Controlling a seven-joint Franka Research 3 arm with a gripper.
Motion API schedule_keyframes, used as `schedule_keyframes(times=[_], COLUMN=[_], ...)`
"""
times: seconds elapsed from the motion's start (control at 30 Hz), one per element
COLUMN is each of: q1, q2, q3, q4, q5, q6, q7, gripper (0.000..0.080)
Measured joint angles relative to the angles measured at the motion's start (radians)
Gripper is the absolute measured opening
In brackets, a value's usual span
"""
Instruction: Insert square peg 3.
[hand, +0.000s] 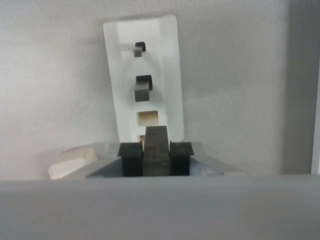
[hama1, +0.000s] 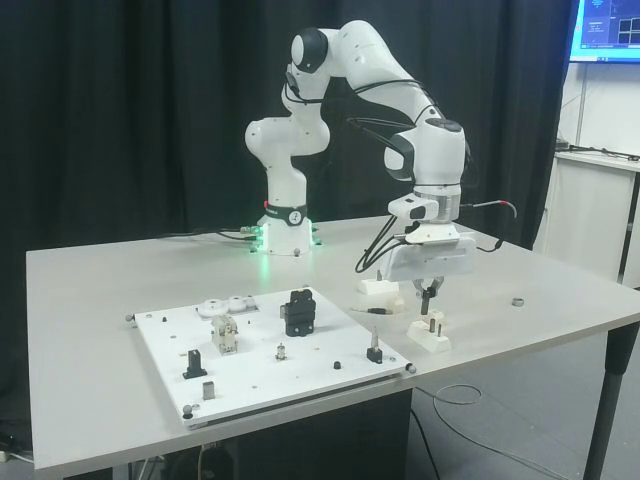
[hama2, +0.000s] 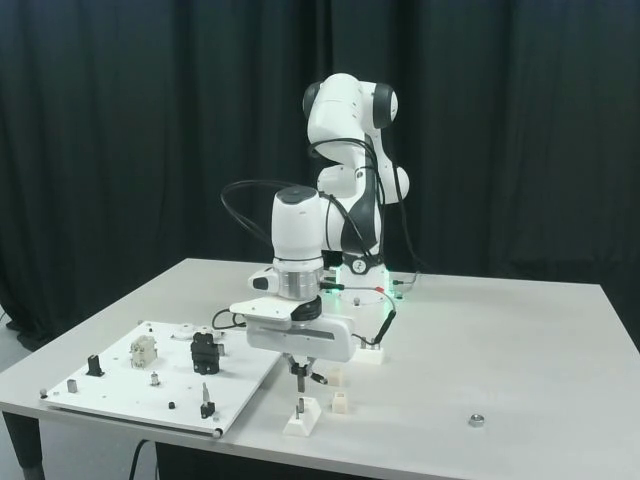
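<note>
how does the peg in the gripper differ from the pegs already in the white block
The held square peg is clamped between the fingers of the gripper, above the white peg block; the two seated pegs stand in its holes. The held one hangs near an empty square hole. All look dark and square.

We take this for a robotics lab: black curtains (hama2: 120, 130) behind a grey tabletop (hama1: 90, 300), a bolted white arm (hama1: 350, 60), and, far right, probably a monitor (hama1: 606, 30).

You've got black curtains (hama2: 120, 150) all round, a grey table (hama1: 90, 300), and a screen (hama1: 605, 30) up in the corner.
</note>
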Motion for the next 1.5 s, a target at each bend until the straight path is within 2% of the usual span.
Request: schedule_keyframes(times=[0.53,0.77,1.13,1.5], q1=[0.000,0.000,-0.002,-0.019], q2=[-0.002,-0.012,-0.062,-0.108], q3=[-0.001,-0.010,-0.067,-0.137], q4=[0.001,0.001,0.006,0.019], q5=[0.000,-0.022,-0.082,-0.102], q6=[0.000,-0.005,-0.055,-0.083], q7=[-0.010,-0.033,-0.074,-0.152], gripper=[0.0110,0.0110,0.0110,0.0110])
